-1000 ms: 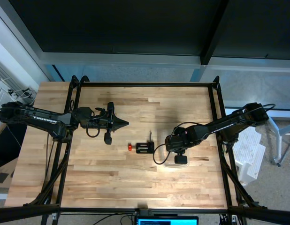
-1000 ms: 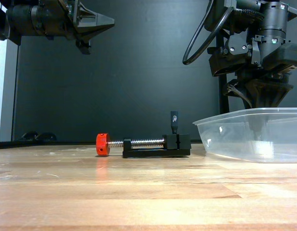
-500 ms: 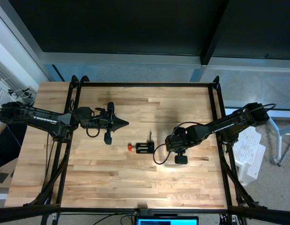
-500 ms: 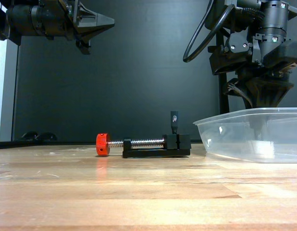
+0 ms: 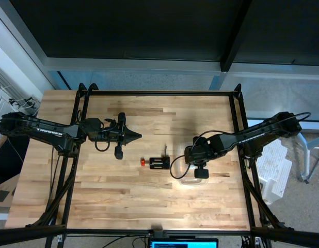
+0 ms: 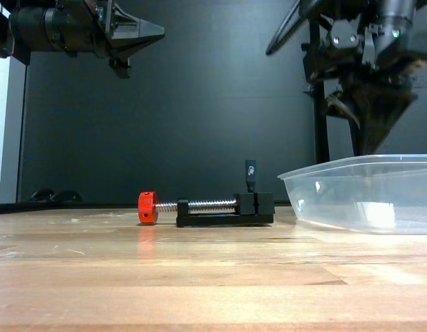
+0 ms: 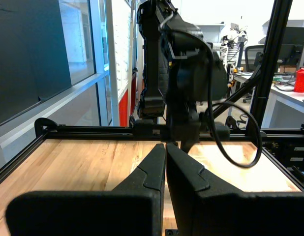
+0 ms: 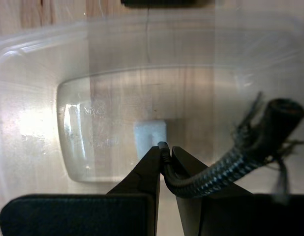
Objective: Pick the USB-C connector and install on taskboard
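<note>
Hanging over the clear tray (image 6: pixel 352 197), the right gripper (image 8: pixel 165 153) points straight down. Its two fingers (image 8: pixel 151 164) are pinched tight on the USB-C connector (image 8: pixel 164 146), a tiny dark bit right at the tips. A short woven cable (image 8: pixel 211 179) runs out from the connector and curls up to one side. Its far end is black and frayed. From the low view, the tips of the right gripper (image 6: pixel 369 149) sit just above the rim of the tray, so the connector is up in the air and not on the tray floor. A little white square piece (image 8: pixel 150 133) lies flat on the tray floor, below the tips.

On the wooden table (image 5: pixel 123 199) sits the taskboard (image 6: pixel 224 211), just beside the tray. It is a small black block with a shiny screw and an orange-red knob (image 6: pixel 148 207) at the end away from the tray. A small dark post (image 6: pixel 250 174) stands up from the block near the tray end. Nothing touches the taskboard.

Over on the other side, the left gripper (image 6: pixel 157 29) hangs high above the table, lying level and pointing toward the middle. Its fingers (image 7: pixel 154 162) are pressed together with nothing between them. It is well apart from the taskboard and the tray.
</note>
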You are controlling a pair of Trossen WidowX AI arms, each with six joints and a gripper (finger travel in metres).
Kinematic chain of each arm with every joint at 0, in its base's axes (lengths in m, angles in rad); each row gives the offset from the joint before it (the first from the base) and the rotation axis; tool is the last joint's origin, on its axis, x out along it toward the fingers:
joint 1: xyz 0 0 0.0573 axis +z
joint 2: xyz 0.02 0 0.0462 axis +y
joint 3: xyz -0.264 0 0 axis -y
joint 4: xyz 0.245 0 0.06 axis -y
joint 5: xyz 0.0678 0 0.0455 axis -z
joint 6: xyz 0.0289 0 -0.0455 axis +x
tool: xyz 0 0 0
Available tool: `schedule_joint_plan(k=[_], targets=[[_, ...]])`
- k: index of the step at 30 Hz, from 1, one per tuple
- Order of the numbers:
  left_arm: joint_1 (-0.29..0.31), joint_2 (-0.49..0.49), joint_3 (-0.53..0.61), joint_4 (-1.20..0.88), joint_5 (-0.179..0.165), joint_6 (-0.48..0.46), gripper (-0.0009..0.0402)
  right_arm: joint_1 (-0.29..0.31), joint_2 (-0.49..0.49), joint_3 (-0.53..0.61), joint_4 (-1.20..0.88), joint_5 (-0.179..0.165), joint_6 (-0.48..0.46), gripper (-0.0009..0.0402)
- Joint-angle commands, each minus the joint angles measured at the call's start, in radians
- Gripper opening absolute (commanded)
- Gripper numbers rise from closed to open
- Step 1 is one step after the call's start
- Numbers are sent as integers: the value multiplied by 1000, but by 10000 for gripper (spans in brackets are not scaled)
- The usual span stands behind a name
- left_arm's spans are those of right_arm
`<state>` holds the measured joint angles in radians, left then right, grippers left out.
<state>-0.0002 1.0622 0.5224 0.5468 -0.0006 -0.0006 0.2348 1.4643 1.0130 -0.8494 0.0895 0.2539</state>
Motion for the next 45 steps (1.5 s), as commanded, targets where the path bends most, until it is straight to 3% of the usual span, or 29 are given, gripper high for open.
schedule_joint_plan(k=[1, 9, 13, 21, 33, 45], targets=[[0, 0, 0, 0, 0, 0, 0, -11, -14, 52, -48, 0, -1, 0], [0, 0, 0, 0, 0, 0, 0, -17, -16, 169, -115, 16, -76, 0], [0, 0, 0, 0, 0, 0, 0, -24, 5, 212, -131, 52, -57, 0], [0, 0, 0, 0, 0, 0, 0, -54, 96, 297, -143, 49, -43, 0], [0, 0, 0, 0, 0, 0, 0, -57, 209, 426, -132, 49, -108, 0], [0, 0, 0, 0, 0, 0, 0, -65, 317, 515, -142, 48, -97, 0]])
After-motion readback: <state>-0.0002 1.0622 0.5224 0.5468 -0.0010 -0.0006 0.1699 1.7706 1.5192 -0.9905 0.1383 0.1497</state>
